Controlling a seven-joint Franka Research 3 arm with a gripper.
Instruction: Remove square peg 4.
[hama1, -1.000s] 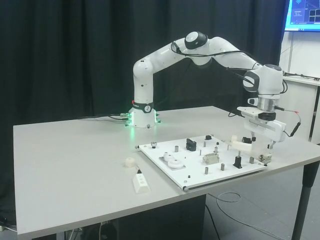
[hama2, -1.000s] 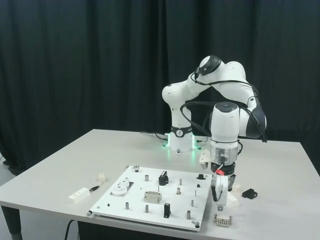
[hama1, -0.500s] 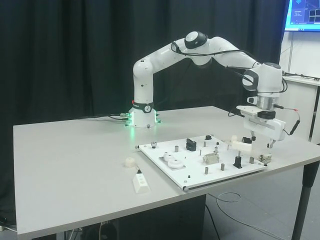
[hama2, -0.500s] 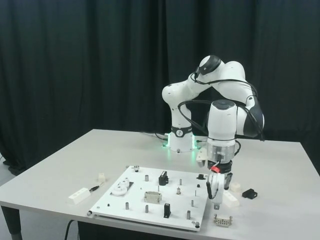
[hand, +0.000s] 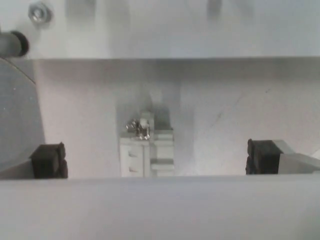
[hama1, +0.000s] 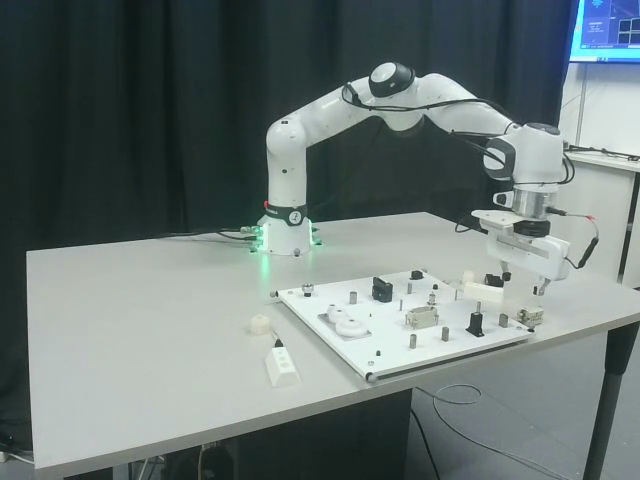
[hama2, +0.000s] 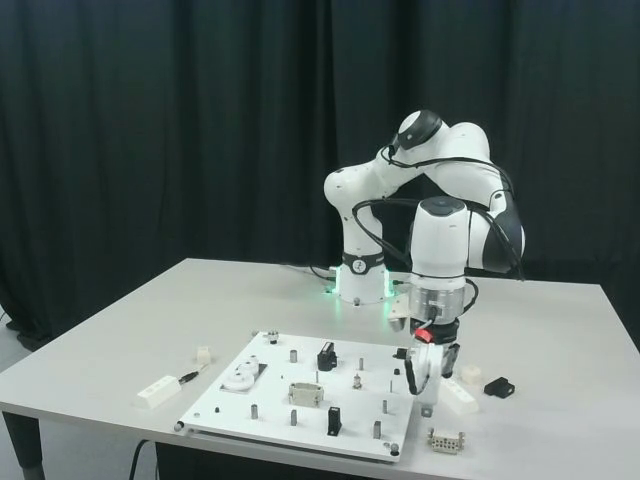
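Since a second ago my gripper (hama2: 424, 388) has risen and swung toward the white board (hama1: 330, 299), fingers spread, holding nothing. I'm still approaching; which post is square peg 4, I cannot tell. Next: descend squarely over it.

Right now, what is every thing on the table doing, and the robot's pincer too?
pincer: open, holding nothing, hanging above the table beside the board's edge.
white board: flat on the grey table.
white block: lying on the table under the pincer, touching nothing.
two white gears: seated on the board.
small pegs: upright in the board.
base light: glowing green.
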